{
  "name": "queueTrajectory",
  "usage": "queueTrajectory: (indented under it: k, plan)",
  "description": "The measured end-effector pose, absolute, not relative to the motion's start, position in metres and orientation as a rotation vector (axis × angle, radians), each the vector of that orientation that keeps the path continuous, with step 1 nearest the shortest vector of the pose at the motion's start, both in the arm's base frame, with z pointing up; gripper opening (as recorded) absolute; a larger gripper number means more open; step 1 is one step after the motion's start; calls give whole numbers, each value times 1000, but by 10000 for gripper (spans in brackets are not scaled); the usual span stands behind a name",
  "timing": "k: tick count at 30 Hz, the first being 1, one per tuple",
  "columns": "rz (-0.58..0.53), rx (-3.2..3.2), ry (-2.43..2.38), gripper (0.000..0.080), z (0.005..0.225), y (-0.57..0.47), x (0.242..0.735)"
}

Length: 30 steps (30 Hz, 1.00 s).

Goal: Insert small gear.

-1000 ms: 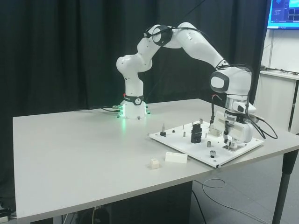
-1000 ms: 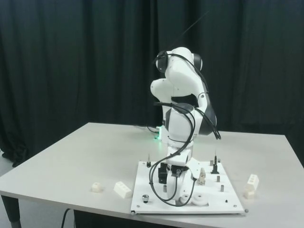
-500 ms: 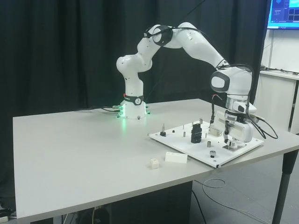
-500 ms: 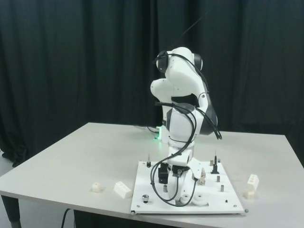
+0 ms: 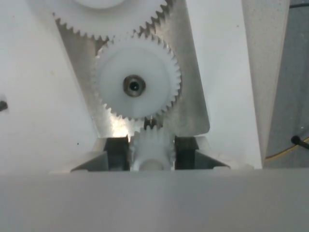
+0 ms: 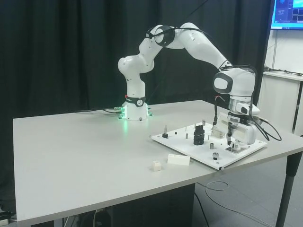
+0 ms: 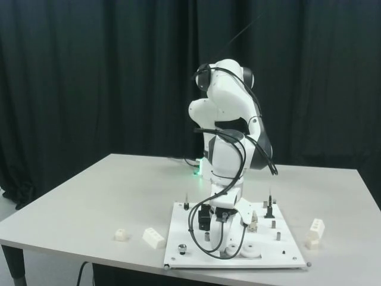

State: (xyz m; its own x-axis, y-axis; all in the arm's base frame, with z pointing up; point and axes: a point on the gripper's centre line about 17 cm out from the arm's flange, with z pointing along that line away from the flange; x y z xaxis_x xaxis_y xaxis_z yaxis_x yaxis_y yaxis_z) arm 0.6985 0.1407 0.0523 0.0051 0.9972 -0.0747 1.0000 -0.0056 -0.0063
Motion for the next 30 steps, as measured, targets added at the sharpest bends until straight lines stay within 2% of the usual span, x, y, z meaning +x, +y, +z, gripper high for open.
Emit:
queueTrajectory:
  k: [30]
  plan:
    - [-80,2248,2131,199,51,141,698]
